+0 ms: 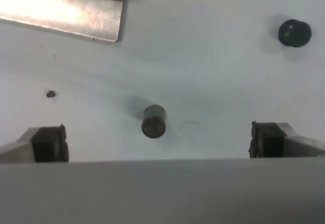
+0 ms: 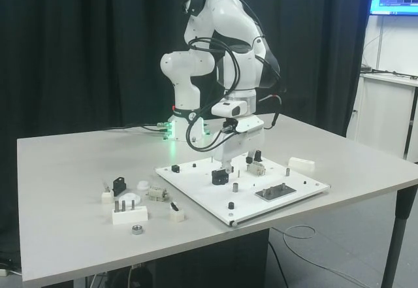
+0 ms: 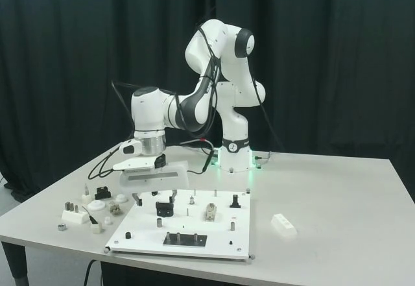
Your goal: Pick USB.
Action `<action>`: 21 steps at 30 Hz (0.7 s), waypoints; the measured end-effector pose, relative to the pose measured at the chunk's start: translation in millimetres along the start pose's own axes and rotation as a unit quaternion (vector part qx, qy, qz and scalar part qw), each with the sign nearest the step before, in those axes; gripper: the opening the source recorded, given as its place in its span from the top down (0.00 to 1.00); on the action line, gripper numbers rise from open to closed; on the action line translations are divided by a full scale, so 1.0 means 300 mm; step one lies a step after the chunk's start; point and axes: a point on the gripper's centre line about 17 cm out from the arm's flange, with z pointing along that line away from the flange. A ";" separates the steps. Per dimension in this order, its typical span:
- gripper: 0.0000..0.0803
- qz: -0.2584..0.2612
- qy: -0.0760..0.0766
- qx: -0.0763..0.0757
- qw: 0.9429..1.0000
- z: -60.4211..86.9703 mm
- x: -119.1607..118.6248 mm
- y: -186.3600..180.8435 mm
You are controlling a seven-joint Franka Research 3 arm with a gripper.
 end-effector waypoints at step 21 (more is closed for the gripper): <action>0.00 0.005 0.010 -0.019 1.000 -0.059 -0.003 0.102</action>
